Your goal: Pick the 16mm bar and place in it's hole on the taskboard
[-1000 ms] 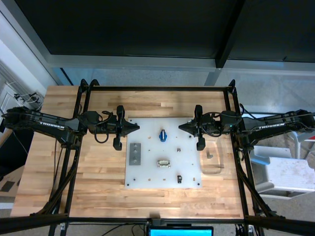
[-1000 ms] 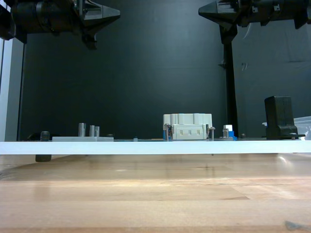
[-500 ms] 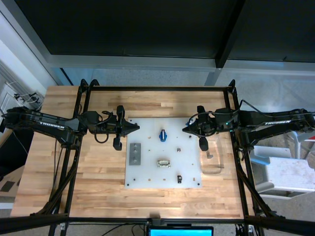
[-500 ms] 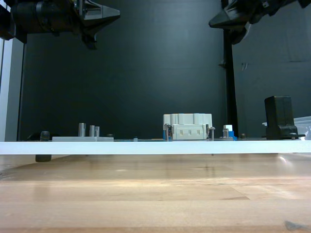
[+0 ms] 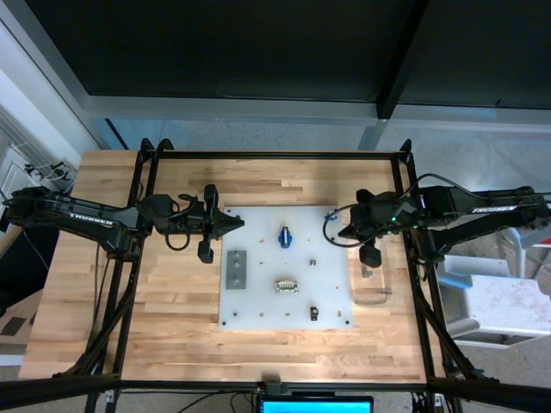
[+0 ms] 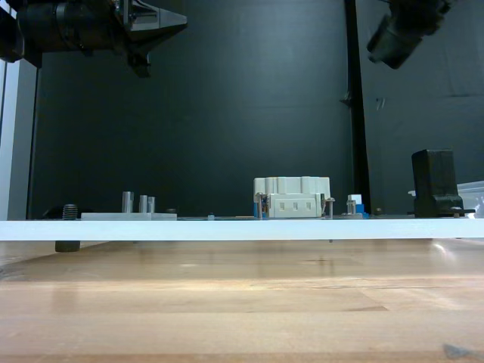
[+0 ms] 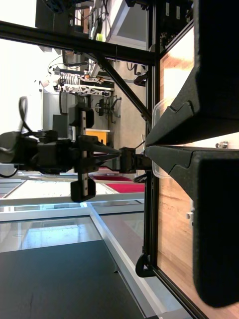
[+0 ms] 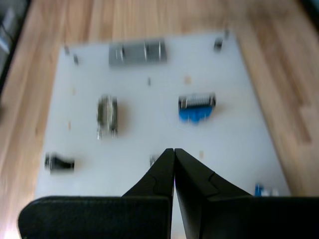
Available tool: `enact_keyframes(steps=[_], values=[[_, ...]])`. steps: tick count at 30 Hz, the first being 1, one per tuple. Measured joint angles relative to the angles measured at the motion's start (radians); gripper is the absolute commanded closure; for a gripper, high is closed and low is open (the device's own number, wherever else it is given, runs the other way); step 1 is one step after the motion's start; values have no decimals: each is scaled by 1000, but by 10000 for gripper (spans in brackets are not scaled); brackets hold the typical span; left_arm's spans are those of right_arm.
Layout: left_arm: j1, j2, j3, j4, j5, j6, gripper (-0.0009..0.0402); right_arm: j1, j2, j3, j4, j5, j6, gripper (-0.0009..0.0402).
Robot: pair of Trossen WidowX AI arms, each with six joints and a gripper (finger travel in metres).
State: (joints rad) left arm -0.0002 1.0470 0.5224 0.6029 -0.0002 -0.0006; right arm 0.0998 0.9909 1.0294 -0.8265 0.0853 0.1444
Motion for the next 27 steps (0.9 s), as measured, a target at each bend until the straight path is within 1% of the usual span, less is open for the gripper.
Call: enact_keyframes(steps=[15,21,27], values=[[0,0,0,0,0,0,393,140,130,12,-318,-5,65,394],[0,0,0,0,0,0,393,187,175,12,-398,-10,95,393],[0,0,0,0,0,0,393,233,224,12,-420,-10,98,393]])
